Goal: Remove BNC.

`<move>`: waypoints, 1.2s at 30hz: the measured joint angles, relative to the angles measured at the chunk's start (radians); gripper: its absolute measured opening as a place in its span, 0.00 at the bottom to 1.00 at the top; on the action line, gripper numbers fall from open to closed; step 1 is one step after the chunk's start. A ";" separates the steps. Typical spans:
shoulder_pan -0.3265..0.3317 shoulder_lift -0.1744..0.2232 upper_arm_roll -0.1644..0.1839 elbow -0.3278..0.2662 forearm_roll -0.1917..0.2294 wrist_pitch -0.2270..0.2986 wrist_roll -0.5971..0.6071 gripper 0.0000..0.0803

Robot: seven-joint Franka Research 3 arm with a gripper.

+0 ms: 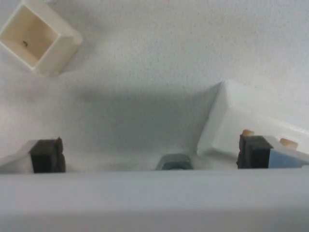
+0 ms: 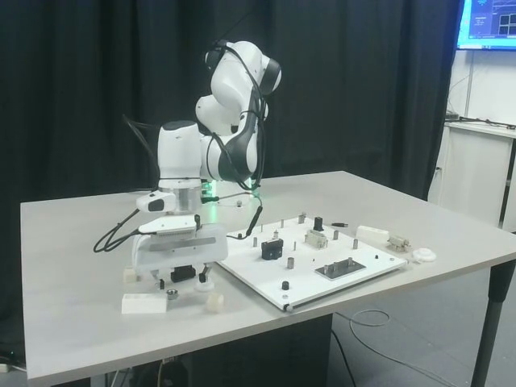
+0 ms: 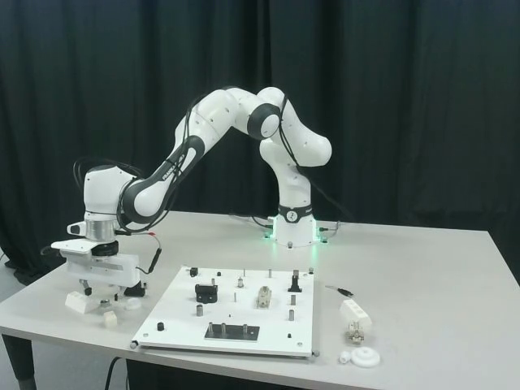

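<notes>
My gripper (image 1: pixel 149 154) hangs low over the grey table, off the near-left corner of the white board (image 2: pixel 367 270). Its black fingertips (image 1: pixel 47 155) stand wide apart and open, holding nothing. A small grey connector, apparently the BNC (image 1: pixel 174 162), lies on the table between them, its lower part hidden behind the gripper body. The room views show the gripper (image 2: pixel 181 278) (image 3: pixel 106 294) just above that small part (image 2: pixel 172 292) (image 3: pixel 104 306).
A white block (image 1: pixel 241 125) (image 2: pixel 143 303) (image 3: pixel 79 302) lies beside one fingertip. A small square cup (image 1: pixel 36 36) (image 2: pixel 214 301) and a white round piece (image 2: pixel 204 284) (image 3: pixel 130 304) sit nearby. The board (image 3: pixel 236 329) carries several pegs and fittings. More parts (image 3: pixel 355 313) lie to its right.
</notes>
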 joint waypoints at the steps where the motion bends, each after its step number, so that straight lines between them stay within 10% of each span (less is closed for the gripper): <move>1: 0.000 0.000 0.000 0.000 0.000 -0.001 0.000 1.00; 36: 0.024 -0.088 -0.002 0.020 0.000 -0.102 0.052 1.00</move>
